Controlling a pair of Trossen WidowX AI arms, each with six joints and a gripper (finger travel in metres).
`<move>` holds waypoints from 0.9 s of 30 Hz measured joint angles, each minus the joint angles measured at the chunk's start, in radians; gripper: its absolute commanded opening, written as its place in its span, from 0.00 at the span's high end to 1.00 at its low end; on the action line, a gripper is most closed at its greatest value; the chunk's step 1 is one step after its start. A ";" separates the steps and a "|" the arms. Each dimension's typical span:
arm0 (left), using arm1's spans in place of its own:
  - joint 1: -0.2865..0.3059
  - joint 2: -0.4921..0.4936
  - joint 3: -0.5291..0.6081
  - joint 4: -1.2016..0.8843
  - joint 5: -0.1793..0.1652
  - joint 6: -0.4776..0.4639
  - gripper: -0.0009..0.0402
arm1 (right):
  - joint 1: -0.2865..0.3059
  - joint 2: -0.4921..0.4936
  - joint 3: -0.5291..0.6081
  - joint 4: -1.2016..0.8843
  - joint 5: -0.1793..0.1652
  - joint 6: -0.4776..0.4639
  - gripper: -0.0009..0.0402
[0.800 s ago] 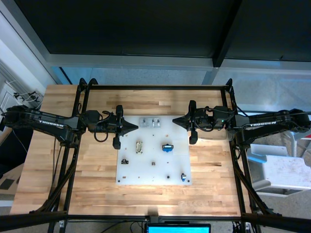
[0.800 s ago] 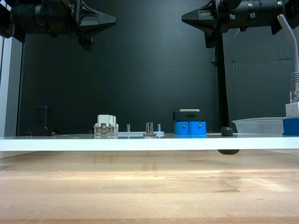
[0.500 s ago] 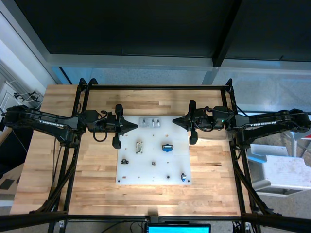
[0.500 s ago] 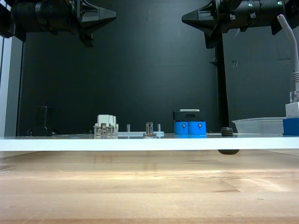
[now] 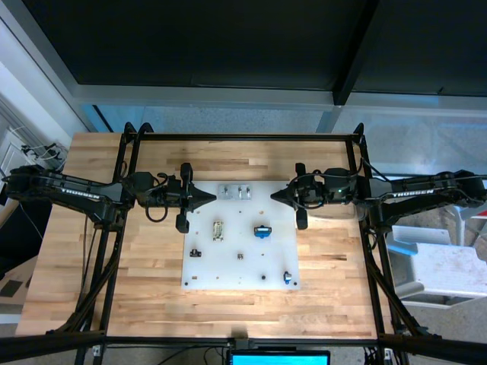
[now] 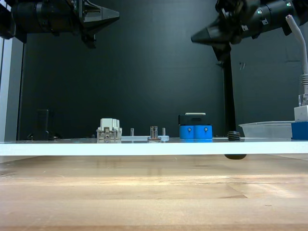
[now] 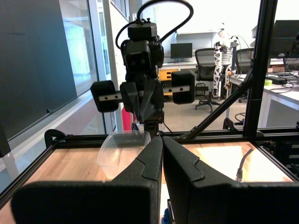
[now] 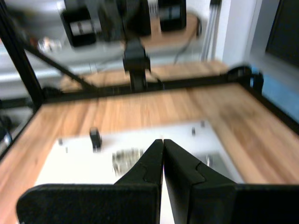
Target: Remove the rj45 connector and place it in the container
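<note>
Table (image 5: 137, 289) under your two arms carries the white board (image 5: 228, 266), and everything here is placed from that board. The rj45 connector (image 5: 288, 275) stands at the board's near right corner, plugged upright into a blue and white mount, with a grey cable (image 6: 301, 53) rising from it. The container (image 6: 267, 129) rests on the table just off the board's right edge, toward the far end and well apart from the connector; nothing shows inside it.

Your left gripper (image 5: 214, 199) hangs high above the board's far left corner, pointing level toward the board's middle. Its wrist view shows the fingers (image 7: 149, 158) pressed together with nothing between them. Your right gripper (image 5: 274, 195) hangs high above the board's far right part, and the low view shows its nose tipped slightly down toward the board. Its fingers (image 8: 152, 161) are likewise clenched on nothing. Neither gripper touches the board or anything on it.

Near the board's middle you also have a blue block (image 5: 262, 231) and, to its left, a pale multi-pin socket (image 5: 219, 230).
</note>
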 measured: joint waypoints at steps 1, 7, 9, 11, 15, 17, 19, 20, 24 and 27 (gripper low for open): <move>0.000 0.000 0.000 0.000 0.000 0.000 0.98 | 0.000 0.000 0.010 -0.041 0.005 0.002 0.98; 0.000 0.000 0.000 0.000 0.000 0.000 0.98 | 0.011 0.004 0.076 -0.254 0.008 0.020 0.98; 0.000 0.000 0.000 0.000 0.000 0.000 0.98 | 0.016 0.004 0.091 -0.309 0.008 0.027 0.98; 0.000 0.000 0.000 0.000 0.000 0.000 0.98 | 0.019 0.004 0.106 -0.363 0.008 0.037 0.98; 0.000 0.000 0.000 0.000 0.000 0.000 0.98 | 0.027 0.004 0.128 -0.476 0.008 0.052 0.98; 0.000 0.000 0.000 0.000 0.000 0.000 0.98 | 0.037 0.004 0.140 -0.523 0.011 0.056 0.98; 0.000 0.000 0.000 0.000 0.000 0.000 0.98 | 0.048 0.004 0.151 -0.563 0.009 0.067 0.98; 0.000 0.000 0.000 0.000 0.000 0.000 0.98 | 0.054 0.004 0.157 -0.584 0.008 0.073 0.98; 0.000 0.000 0.000 0.000 0.000 0.000 0.98 | 0.089 0.012 0.182 -0.679 0.048 0.088 0.98; 0.000 0.000 0.000 0.000 0.000 0.000 0.98 | 0.134 0.021 0.203 -0.750 0.087 0.105 0.98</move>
